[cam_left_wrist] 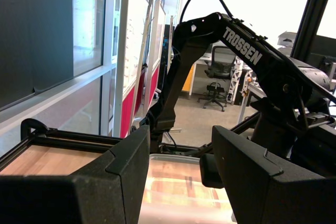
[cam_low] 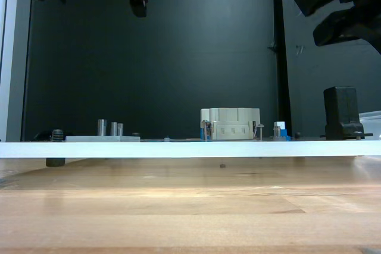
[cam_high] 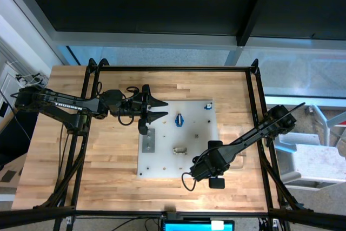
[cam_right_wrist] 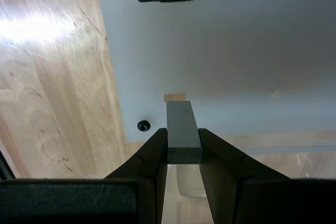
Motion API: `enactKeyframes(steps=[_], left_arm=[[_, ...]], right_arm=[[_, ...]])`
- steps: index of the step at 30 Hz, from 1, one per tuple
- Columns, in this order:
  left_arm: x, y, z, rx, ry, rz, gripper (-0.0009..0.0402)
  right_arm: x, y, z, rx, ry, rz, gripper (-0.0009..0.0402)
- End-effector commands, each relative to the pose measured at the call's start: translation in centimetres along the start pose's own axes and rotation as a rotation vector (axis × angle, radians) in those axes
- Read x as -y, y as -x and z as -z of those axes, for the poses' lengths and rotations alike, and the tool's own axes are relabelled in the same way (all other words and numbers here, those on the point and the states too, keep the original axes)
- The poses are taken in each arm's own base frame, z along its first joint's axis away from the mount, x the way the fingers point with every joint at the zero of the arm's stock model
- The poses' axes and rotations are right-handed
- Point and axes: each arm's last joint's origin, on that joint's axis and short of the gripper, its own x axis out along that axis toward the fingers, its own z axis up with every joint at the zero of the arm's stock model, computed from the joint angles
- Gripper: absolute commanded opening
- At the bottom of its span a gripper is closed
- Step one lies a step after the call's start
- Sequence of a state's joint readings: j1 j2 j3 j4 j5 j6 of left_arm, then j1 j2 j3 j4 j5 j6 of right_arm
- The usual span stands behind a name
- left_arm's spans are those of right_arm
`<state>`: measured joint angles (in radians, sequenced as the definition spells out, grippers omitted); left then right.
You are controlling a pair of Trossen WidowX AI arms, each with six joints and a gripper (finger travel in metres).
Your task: Pick the 16mm bar and place in it's hole on the taskboard
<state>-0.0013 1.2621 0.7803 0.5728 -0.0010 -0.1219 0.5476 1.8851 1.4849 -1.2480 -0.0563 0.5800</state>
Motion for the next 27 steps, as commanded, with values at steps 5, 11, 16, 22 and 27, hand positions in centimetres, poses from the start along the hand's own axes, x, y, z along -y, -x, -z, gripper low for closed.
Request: enactKeyframes(steps=[5, 11, 16, 22, 27], left_arm=[[0.0, 0.0, 0.0, 0.001, 0.000, 0.000, 0.0161], [0.0, 0.0, 0.0, 0.001, 0.000, 0.000, 0.0160], [0.0, 0.0, 0.0, 0.001, 0.000, 0.000, 0.0162], [0.0, 0.0, 0.0, 0.001, 0.000, 0.000, 0.0162], [0.0, 0.0, 0.0, 0.001, 0.000, 0.000, 0.0161]], right_arm=[[0.1, -0.8, 0.3, 0.016, -0.010, -0.009, 0.0000], [0.0, -1.1, 0.4, 0.019, -0.006, -0.009, 0.0000], [0.0, -1.6, 0.3, 0.033, -0.001, -0.018, 0.0000], [0.0, -2.0, 0.3, 0.032, 0.020, -0.017, 0.0000], [0.1, -2.1, 0.4, 0.029, 0.050, -0.013, 0.0000]])
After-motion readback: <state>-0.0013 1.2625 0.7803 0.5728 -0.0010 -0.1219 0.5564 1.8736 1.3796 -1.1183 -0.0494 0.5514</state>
